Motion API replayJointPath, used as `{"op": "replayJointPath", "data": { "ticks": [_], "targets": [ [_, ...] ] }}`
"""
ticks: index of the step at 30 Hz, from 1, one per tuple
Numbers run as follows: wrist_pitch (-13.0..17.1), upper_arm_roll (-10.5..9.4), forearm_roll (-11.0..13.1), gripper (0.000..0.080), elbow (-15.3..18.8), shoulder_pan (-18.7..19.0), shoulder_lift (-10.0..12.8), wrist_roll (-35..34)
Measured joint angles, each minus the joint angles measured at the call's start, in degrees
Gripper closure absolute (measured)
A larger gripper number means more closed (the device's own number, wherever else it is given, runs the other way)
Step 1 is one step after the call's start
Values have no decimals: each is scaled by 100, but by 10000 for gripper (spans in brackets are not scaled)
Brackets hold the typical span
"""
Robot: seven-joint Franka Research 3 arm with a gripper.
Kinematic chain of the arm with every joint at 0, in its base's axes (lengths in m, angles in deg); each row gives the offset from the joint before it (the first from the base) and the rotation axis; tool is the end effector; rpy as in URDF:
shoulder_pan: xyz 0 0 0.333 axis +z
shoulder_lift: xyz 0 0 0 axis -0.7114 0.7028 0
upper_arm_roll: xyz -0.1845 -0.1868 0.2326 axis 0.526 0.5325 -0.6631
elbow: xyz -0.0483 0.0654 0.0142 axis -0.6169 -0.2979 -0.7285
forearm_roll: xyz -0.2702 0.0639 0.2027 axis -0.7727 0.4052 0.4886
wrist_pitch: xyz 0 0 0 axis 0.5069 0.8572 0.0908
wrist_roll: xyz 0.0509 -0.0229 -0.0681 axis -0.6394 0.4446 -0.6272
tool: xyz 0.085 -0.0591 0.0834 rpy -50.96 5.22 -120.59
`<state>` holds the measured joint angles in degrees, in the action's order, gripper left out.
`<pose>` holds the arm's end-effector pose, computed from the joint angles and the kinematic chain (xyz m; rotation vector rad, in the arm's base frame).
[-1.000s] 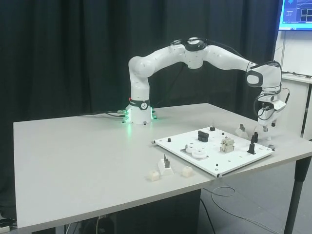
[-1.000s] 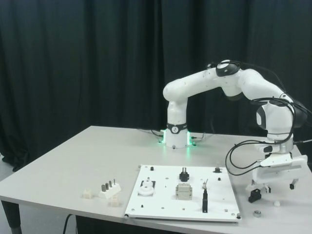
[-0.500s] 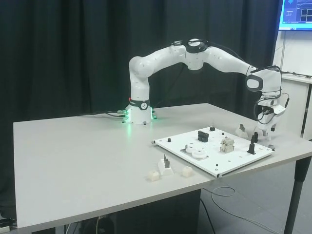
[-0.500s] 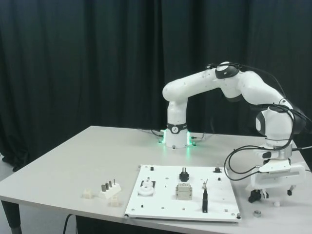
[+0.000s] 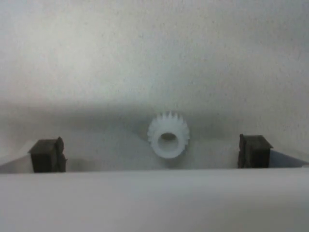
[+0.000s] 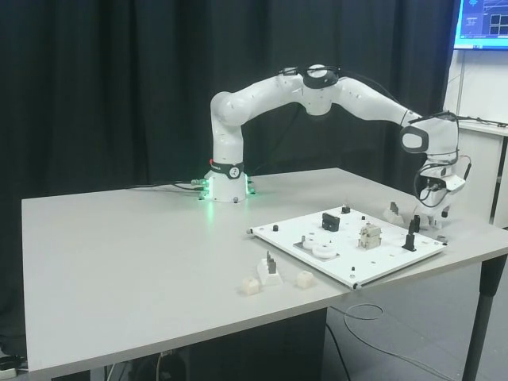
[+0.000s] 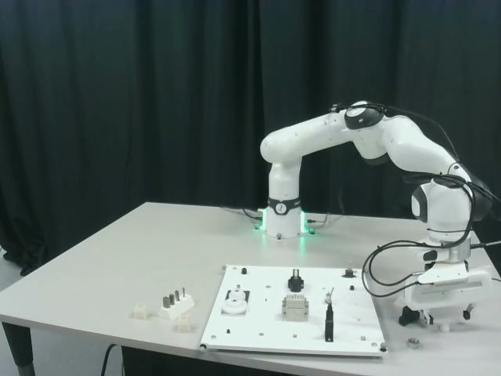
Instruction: Pick small gear.
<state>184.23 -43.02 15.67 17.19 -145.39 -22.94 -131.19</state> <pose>0.5176 0.5064 0.1865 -2.9710 0.7522 -0.0419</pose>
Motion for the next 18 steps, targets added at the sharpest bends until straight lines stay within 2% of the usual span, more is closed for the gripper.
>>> {"op": "replayJointPath", "data": {
  "ticks": [18],
  "targets": [
    [237,-168,-427,3,-52,-24,-10,-206]
  ]
}}
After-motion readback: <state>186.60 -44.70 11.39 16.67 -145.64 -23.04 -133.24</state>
